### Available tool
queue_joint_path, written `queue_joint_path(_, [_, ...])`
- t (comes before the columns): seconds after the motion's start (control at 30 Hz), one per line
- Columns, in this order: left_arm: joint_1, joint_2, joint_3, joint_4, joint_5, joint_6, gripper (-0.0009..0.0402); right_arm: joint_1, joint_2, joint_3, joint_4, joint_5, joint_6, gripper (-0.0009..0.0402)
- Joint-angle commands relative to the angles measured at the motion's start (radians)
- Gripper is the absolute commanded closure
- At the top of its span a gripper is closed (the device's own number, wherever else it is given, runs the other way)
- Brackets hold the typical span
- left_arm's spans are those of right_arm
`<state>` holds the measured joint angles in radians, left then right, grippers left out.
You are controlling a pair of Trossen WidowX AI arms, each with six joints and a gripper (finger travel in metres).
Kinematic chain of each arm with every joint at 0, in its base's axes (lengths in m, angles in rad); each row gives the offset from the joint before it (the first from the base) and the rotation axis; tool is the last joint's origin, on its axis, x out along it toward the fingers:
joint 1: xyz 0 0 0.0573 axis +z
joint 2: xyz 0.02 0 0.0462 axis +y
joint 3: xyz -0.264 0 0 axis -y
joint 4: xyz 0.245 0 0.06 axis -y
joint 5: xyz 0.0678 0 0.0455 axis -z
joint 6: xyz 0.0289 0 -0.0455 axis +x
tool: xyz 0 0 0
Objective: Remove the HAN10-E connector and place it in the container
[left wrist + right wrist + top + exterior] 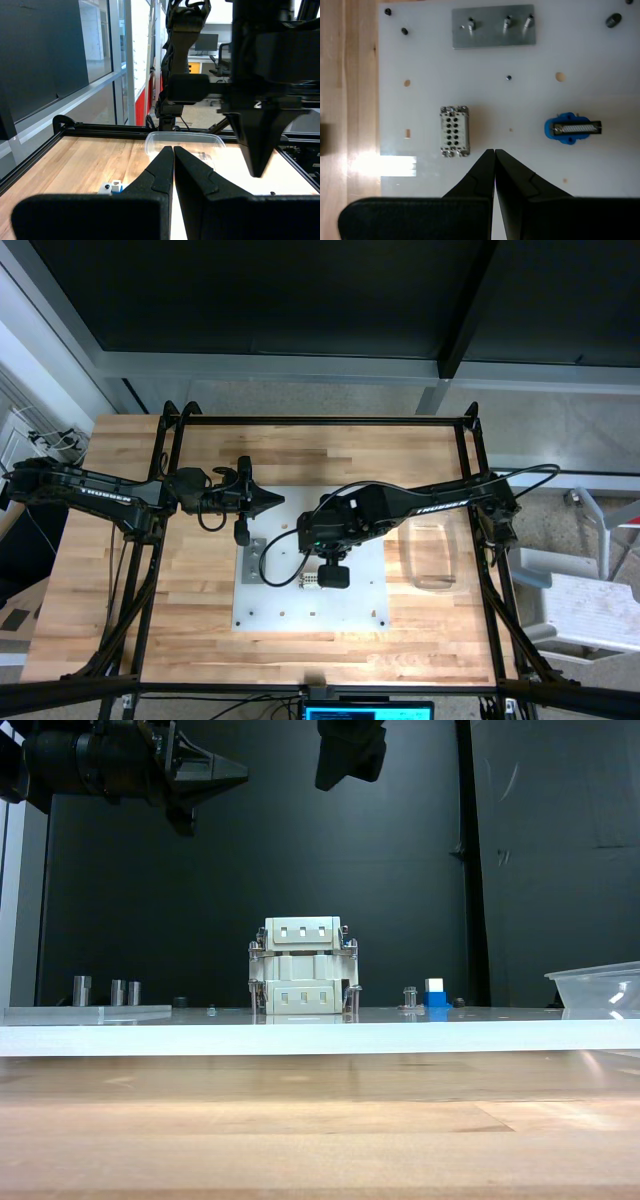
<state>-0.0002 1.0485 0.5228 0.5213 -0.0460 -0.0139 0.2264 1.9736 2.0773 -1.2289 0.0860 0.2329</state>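
The HAN10-E connector (454, 131), a light grey-beige block with a darker pin face, sits on the white board (600, 75). In the low view the HAN10-E connector (300, 972) stands at the board's middle, and from above the HAN10-E connector (310, 582) peeks out beside my right arm. My right gripper (495, 151) hangs above the board, pointing down with its fingers shut on nothing, just beside the connector and well clear of it in height (350, 755). The clear container (432, 555) rests on the table right of the board. My left gripper (277, 500) hovers shut over the board's back left.
A grey metal plate (493, 26) with three studs lies at the board's left side, seen as short posts (105, 991) in the low view. A small blue connector (570, 129) stands on the board between the HAN10-E connector and the container (600, 985). Black frame rails surround the table.
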Motion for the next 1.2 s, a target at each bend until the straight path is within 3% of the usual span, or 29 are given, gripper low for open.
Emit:
queue_joint_path(0.03, [0.000, 0.001, 0.000, 0.000, 0.000, 0.000, 0.0393, 0.005, 0.051, 0.066, -0.041, 0.000, 0.013, 0.0393])
queue_joint_path(0.27, [0.000, 0.000, 0.000, 0.000, 0.000, 0.000, 0.0393, 0.012, 0.133, 0.157, -0.084, 0.000, 0.017, 0.0371])
queue_joint_path(1.0, [0.000, 0.000, 0.000, 0.000, 0.000, 0.000, 0.0393, 0.046, 0.231, 0.177, -0.096, -0.009, 0.023, 0.0158])
queue_joint_path(1.2, [0.000, 0.000, 0.000, 0.000, 0.000, 0.000, 0.0393, 0.051, 0.253, 0.177, -0.090, -0.010, 0.024, 0.0118])
